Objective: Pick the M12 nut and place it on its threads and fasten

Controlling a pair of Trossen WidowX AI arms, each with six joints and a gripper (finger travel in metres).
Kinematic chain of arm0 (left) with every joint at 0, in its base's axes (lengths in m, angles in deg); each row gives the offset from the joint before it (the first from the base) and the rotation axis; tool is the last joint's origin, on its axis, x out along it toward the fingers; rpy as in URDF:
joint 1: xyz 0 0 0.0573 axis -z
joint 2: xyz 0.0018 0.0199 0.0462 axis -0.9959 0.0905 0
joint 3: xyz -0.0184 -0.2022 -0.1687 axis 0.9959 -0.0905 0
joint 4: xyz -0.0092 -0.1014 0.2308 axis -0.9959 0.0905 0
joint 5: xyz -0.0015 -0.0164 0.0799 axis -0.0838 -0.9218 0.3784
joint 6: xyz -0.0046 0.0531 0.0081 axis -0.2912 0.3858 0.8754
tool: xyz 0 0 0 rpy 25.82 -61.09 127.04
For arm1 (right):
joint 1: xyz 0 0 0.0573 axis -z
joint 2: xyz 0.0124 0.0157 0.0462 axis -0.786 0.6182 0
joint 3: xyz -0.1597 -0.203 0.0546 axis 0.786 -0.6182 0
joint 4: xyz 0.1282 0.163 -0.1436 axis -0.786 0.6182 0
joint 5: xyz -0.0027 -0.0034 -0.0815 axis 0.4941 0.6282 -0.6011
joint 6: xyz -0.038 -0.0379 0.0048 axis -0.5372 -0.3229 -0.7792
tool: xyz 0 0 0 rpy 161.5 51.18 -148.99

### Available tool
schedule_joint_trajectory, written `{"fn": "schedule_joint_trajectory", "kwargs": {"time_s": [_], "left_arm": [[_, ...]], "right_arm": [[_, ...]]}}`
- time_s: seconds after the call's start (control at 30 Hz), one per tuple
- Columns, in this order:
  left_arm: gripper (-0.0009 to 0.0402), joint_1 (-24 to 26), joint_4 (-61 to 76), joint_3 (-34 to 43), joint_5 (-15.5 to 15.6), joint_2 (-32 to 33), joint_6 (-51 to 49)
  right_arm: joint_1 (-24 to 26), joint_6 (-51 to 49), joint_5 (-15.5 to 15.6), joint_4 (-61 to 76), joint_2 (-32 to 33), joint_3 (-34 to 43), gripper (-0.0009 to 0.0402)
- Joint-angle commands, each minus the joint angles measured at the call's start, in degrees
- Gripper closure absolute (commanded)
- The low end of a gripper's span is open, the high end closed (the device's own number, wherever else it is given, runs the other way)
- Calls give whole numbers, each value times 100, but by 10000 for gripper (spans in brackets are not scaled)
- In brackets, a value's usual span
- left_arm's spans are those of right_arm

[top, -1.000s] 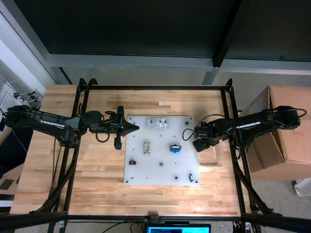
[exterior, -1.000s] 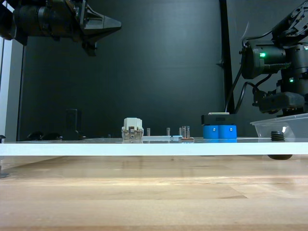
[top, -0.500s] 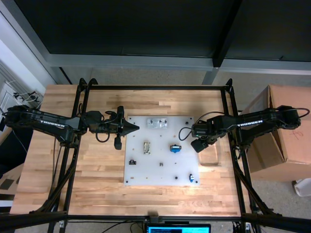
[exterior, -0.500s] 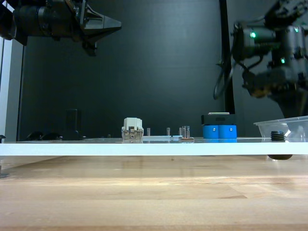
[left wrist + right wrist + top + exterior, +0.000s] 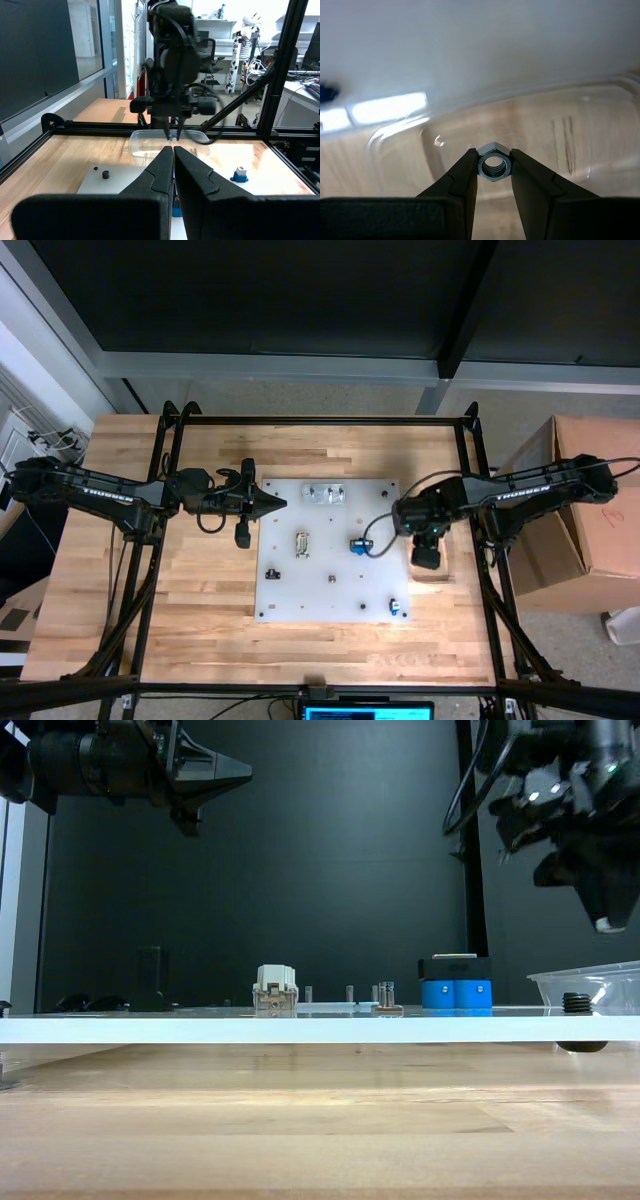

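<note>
clearly the right gripper (image 5: 493, 161) pinches the nut (image 5: 494, 167) above the tray (image 5: 600, 95), centre-right in the high view. low view adds the bare stud (image 5: 575, 1003). left gripper (image 5: 276, 503), centre-left, clenched empty.

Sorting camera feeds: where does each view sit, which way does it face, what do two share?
High: above the near edge, looking down on the board; both arms show.
Low: table height, looking level; left gripper high, right gripper above the tray.
Left wrist: along its shut fingers toward the right arm.
Right wrist: along fingers holding the nut over the tray.
Shared: both wrist views show the tray.
</note>
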Motion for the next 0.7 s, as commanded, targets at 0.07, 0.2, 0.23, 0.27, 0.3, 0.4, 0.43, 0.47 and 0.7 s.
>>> {"fn": "schedule_joint_trajectory", "kwargs": {"time_s": [0.07, 0.2, 0.23, 0.27, 0.3, 0.4, 0.43, 0.47, 0.7], "left_arm": [[393, 0, -2, 2, 0, 0, 2], [393, 0, -2, 2, 0, 0, 0], [393, -2, -2, 2, 0, 0, 2], [393, 0, -4, 2, 0, 0, 0], [393, 0, -4, 2, 0, 0, 0], [393, 0, -2, 2, 0, 0, 0], [393, 0, -2, 2, 0, 0, 0], [393, -2, -2, 2, 0, 0, 2], [393, 0, -4, 2, 0, 0, 0]], "right_arm": [[-448, -1261, -4, 48, 387, 310, 378], [-922, -2568, -4, -35, 804, 656, 378], [-1010, -2793, -4, -66, 927, 748, 378], [-1084, -2977, -4, -87, 1040, 857, 378], [-1150, -3200, -4, -111, 1167, 981, 378], [-1329, -3790, -7, -122, 1574, 1425, 378], [-1386, -4009, -4, -120, 1718, 1585, 378], [-1443, -4223, -9, -111, 1864, 1744, 378], [-1784, -6096, -15, -92, 2704, 2608, 378]]}}
